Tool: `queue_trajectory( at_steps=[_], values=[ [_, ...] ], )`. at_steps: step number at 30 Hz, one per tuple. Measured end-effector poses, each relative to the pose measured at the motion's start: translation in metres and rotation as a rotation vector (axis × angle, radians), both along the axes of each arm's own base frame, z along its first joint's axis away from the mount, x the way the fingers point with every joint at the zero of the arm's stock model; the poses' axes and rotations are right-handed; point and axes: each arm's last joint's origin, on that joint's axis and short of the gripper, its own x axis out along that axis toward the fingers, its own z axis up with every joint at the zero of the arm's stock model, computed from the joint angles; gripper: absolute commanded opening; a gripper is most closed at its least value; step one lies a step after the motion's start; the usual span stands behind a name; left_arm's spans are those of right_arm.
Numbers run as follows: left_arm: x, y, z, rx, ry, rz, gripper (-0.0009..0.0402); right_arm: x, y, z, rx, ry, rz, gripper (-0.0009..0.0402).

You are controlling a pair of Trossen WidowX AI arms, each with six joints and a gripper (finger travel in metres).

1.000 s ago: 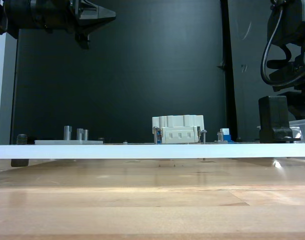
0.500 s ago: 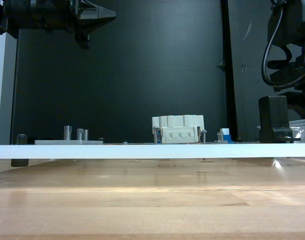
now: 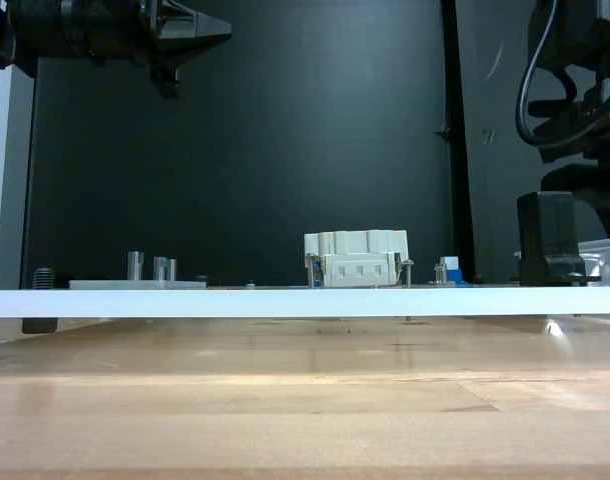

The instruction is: Pick the HAN10E connector and install on the hub

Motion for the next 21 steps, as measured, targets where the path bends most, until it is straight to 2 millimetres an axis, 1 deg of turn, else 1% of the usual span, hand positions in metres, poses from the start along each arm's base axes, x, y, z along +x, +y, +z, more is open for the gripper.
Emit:
queue_trajectory(
  at_steps=[7, 21],
  values=[
    [0.0, 0.0, 0.0, 0.0, 0.0, 0.0, 0.0001, 0.002, 0.001, 0.016, -0.007, 0.019, 0.0, 0.0041],
    [0.0, 0.0, 0.0, 0.0, 0.0, 0.0, 0.0001, 0.016, 0.006, 0.046, 0.029, -0.078, -0.004, 0.0041]
  ],
)
